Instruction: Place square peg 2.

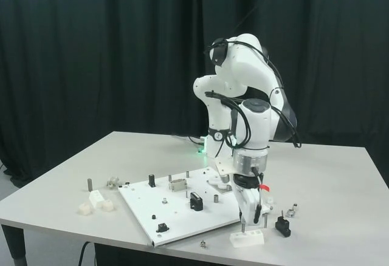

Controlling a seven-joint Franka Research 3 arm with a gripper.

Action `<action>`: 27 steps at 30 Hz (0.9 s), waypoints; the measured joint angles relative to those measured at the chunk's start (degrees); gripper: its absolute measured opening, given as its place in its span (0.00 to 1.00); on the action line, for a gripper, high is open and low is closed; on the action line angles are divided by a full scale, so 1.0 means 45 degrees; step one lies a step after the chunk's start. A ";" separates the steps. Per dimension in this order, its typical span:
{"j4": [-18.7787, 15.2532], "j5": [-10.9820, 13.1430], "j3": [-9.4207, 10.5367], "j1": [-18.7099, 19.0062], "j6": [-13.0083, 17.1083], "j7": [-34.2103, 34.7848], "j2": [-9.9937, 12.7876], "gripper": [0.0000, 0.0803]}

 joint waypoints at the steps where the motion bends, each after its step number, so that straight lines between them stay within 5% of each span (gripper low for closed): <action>1: 0.0000 0.0004 0.0000 0.0017 0.0000 0.0031 0.0004 0.08; 27: 0.0005 0.0013 -0.0242 0.0332 0.0100 0.0233 0.0211 0.08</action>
